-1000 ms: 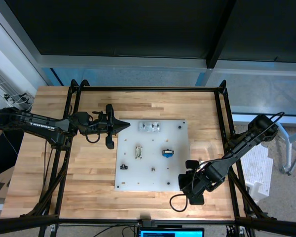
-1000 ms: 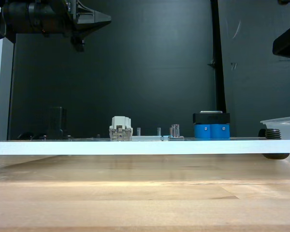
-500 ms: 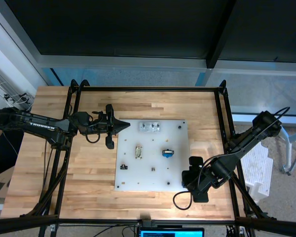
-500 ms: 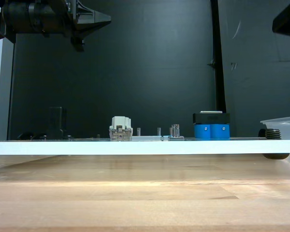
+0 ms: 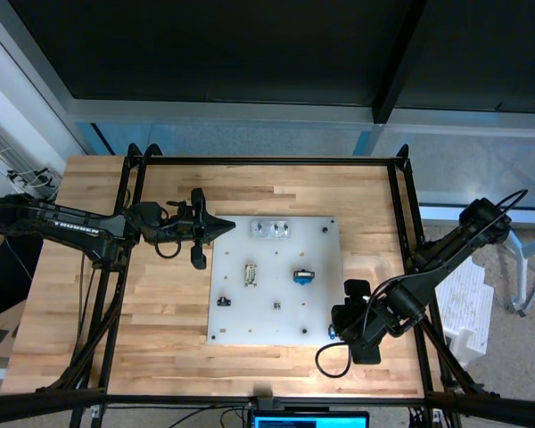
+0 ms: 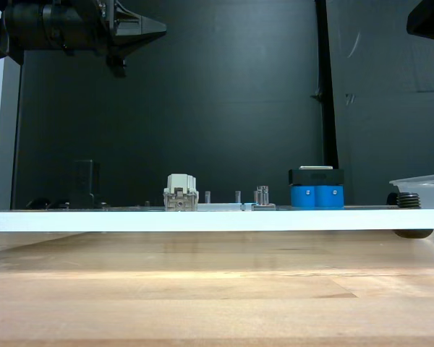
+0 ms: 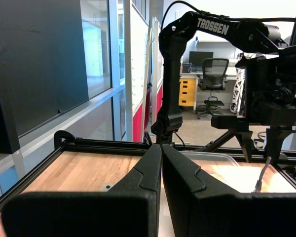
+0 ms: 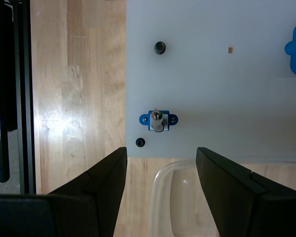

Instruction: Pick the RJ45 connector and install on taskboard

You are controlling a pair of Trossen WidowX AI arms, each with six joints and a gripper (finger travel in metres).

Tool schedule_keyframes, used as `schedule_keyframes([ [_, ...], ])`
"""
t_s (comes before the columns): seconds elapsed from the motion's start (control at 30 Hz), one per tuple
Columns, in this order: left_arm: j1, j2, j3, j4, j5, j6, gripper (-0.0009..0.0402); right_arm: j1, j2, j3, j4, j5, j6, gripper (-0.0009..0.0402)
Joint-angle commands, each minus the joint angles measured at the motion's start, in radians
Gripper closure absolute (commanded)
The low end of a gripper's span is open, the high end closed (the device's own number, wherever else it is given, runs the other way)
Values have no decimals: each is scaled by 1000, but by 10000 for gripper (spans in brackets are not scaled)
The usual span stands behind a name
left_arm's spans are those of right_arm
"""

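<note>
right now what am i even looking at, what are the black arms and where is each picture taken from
Two robot arms stand at the sides of a wooden table. One picture looks down from above, one along the table top, one from each arm. A white taskboard with small fittings lies in the middle, a clear tray by its corner. The left gripper is shut and empty, raised by the board's left edge. The right gripper is open and empty, above a silvery RJ45 connector sitting in a blue socket.
</note>
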Motion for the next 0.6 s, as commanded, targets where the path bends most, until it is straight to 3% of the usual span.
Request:
schedule_keyframes([
  [0.03,0,0,0,0,0,0,393,-1,-6,1,1,1,0,199],
  [0.4,0,0,0,0,0,0,393,-68,-112,2,-11,3,-50,219],
  [0.6,0,0,0,0,0,0,393,-143,-186,2,-27,55,-111,240],
])
